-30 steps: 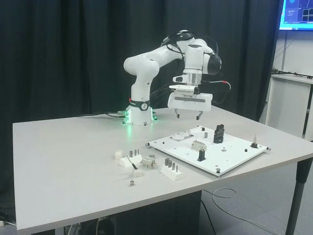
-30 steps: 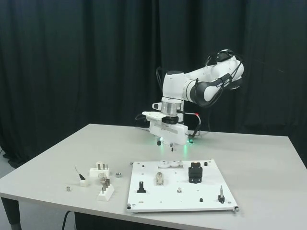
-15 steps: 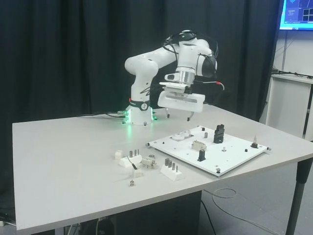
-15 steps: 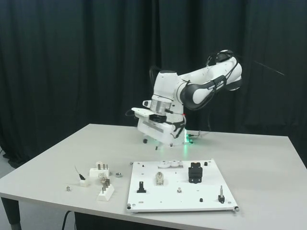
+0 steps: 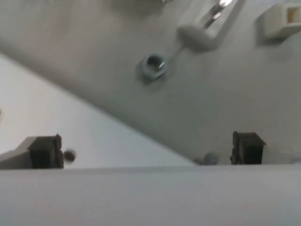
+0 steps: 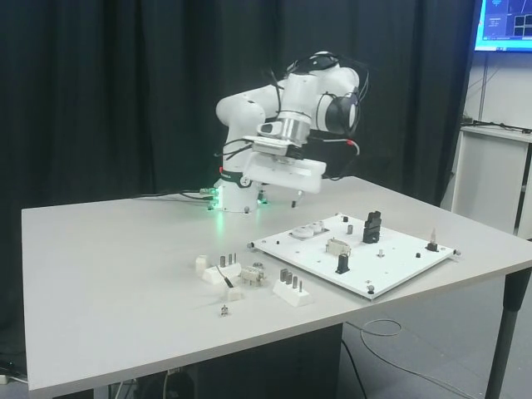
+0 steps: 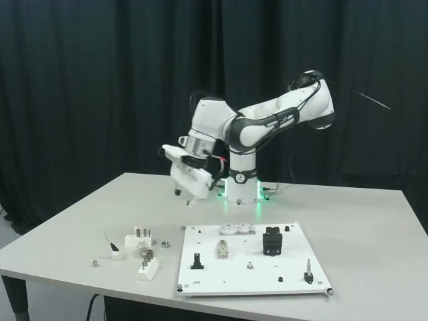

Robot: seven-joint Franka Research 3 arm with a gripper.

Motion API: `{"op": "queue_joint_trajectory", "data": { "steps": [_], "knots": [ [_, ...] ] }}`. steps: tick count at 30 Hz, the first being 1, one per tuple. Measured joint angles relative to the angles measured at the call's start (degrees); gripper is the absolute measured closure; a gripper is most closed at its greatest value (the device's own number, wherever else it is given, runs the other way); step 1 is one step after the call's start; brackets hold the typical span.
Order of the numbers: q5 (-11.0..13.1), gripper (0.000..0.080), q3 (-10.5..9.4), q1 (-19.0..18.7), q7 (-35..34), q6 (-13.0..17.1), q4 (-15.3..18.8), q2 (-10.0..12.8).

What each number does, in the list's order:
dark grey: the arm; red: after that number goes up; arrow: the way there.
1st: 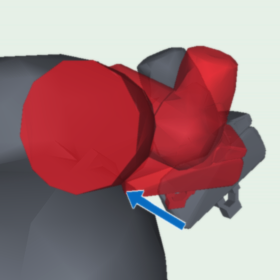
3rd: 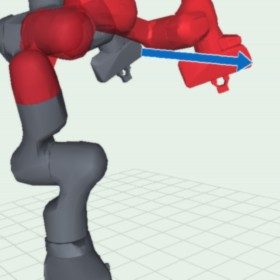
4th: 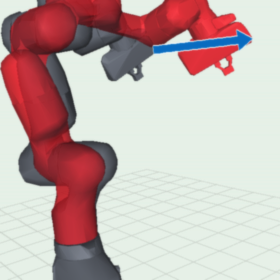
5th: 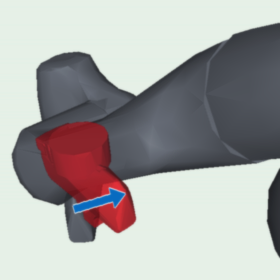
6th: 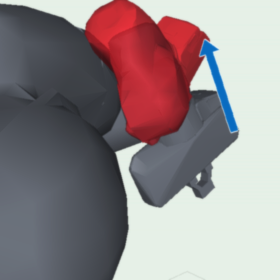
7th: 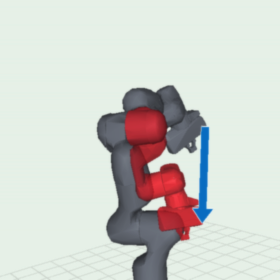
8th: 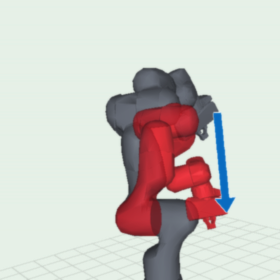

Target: Pick round peg 3.

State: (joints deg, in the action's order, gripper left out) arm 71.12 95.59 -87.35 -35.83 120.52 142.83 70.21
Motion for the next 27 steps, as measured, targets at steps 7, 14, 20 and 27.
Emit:
{"op": "queue_joint_trajectory", "data": {
  "steps": [7,14,20,27],
  "knots": [
    [1.98,0.0003,-0.48,5.35,0.0,1.21,-1.02,0.0],
    [6.61,0.0003,-1.98,10.59,-0.22,2.99,-2.02,0.0],
    [11.33,0.0003,-3.51,15.11,-0.74,2.98,-3.1,0.01],
    [16.04,0.0003,-5.23,20.24,-1.16,1.3,-5.0,0.07]
  ]
}}
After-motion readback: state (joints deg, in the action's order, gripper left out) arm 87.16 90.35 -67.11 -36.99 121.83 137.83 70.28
